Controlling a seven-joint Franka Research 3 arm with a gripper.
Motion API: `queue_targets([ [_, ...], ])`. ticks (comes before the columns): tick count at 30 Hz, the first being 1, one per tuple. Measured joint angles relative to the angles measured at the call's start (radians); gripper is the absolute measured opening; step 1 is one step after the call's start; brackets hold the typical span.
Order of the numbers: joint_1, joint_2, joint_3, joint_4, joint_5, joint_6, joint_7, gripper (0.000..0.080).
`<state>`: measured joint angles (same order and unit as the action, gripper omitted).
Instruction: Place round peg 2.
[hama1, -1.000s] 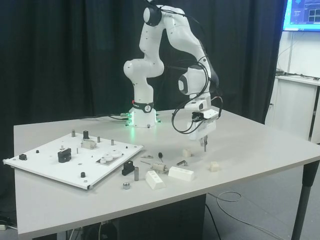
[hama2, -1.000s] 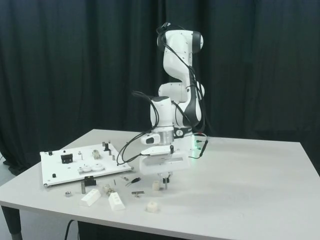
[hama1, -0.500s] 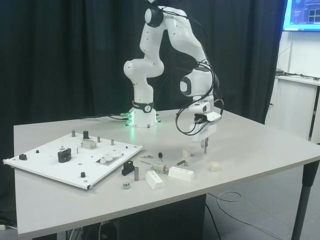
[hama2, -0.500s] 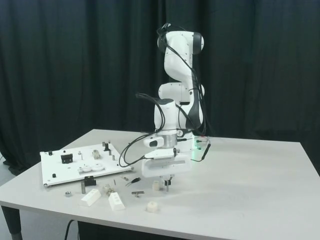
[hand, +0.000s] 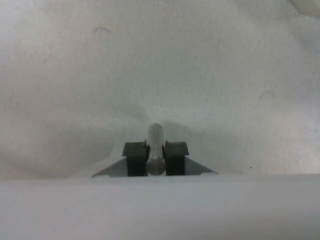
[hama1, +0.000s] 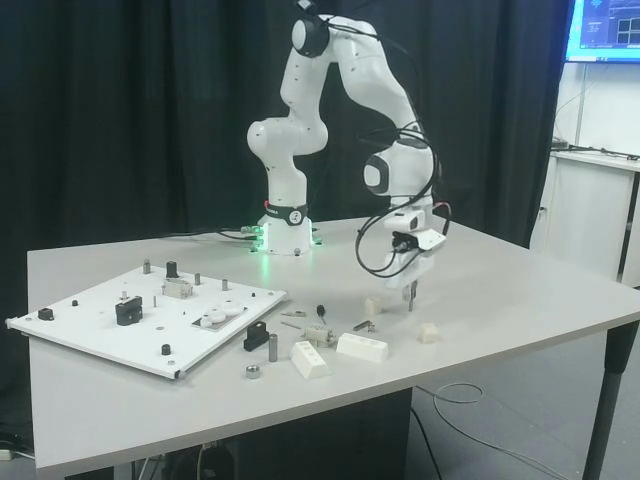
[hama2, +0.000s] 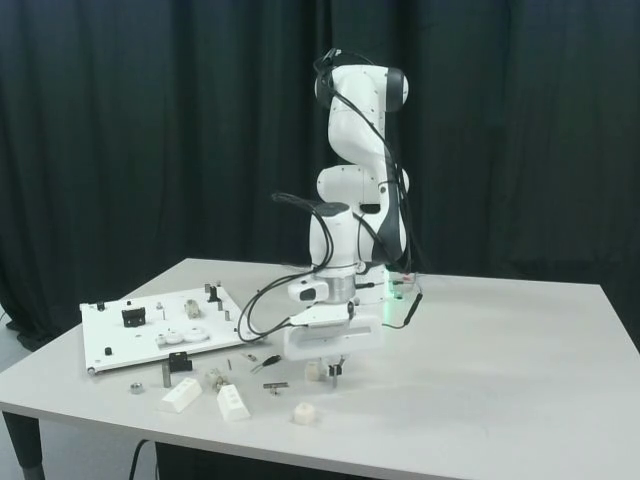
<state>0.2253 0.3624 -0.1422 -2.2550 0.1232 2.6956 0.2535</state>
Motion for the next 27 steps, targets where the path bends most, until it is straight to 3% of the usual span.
queue_targets([
  [17, 0.0, 0.039, -0.005, 0.038, -0.014, -0.027, 0.011, 0.0074],
  [18, 0.0, 0.04, -0.006, 0.04, -0.015, -0.029, 0.012, 0.0336],
  [26, 0.0, 0.038, -0.007, 0.054, -0.018, -0.061, 0.024, 0.0336],
  [27, 0.0, 0.036, -0.007, 0.057, -0.019, -0.071, 0.025, 0.0757],
])
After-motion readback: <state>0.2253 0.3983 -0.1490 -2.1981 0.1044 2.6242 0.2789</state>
